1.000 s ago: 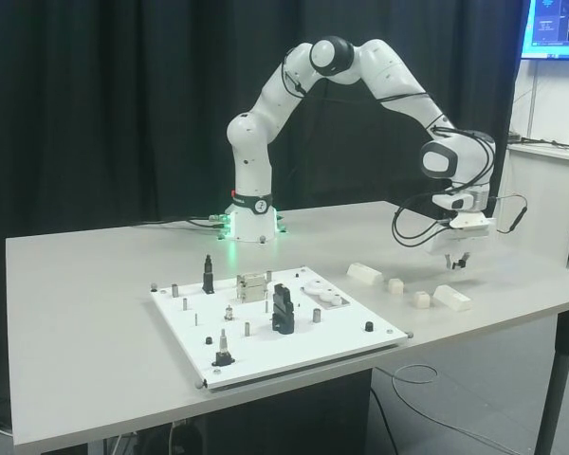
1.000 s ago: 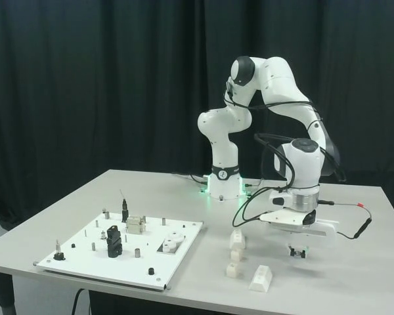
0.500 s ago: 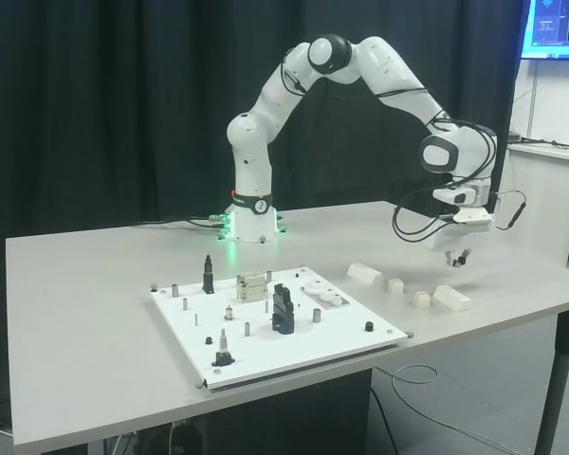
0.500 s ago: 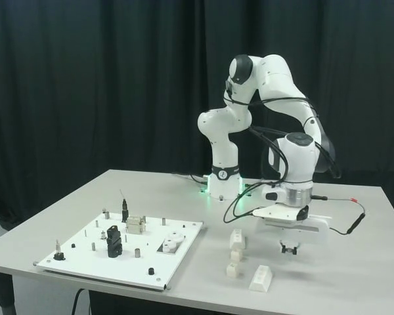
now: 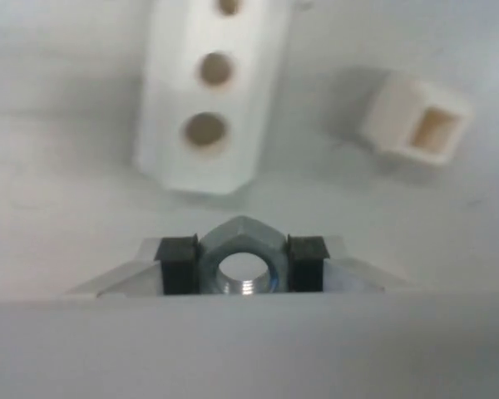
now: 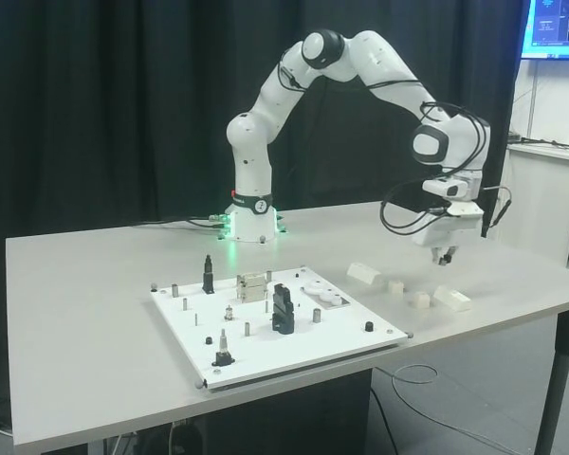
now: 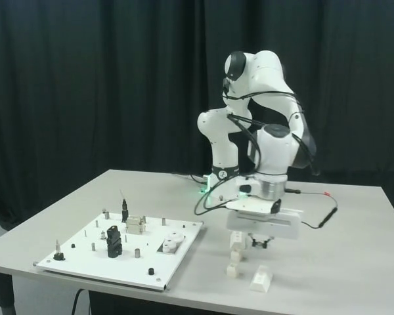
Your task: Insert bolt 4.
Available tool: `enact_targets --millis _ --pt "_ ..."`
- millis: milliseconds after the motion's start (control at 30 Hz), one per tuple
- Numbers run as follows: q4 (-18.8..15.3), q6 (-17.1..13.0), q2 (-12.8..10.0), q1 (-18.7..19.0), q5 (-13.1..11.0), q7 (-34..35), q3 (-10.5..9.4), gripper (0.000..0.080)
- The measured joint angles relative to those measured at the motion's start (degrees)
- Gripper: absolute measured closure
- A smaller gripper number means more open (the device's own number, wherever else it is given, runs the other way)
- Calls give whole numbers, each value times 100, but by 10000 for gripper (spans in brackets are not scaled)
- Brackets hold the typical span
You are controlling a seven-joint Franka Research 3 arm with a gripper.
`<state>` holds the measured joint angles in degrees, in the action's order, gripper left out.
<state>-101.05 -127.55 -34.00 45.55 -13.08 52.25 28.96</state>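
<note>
Near the lower middle of the wrist view, the claw [image 5: 242, 264] pinches the bolt [image 5: 242, 268] between its black pads, likely to carry it toward the white board [image 6: 294, 334]. It looks grey, six-sided, with a threaded hole. A white block [image 5: 208, 91] lies on the counter [image 6: 95, 284] below.

A robotics lab: black curtains [image 7: 85, 85] behind a grey table [image 6: 85, 284], a white assembly board [image 6: 294, 332], a wall screen [image 6: 555, 28] upper right
</note>
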Motion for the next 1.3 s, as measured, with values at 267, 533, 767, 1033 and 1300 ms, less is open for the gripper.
enact_targets --millis 267,533,767,1033,1300 --pt "0 39 100 -428 17 -1463 18 578" --pt "14 41 204 -866 17 -2558 11 578" --pt "133 40 225 -1217 17 -3270 6 578" --pt "287 38 221 -1594 14 -4152 -33 578" --pt "476 38 166 -2036 8 -4745 -189 578"
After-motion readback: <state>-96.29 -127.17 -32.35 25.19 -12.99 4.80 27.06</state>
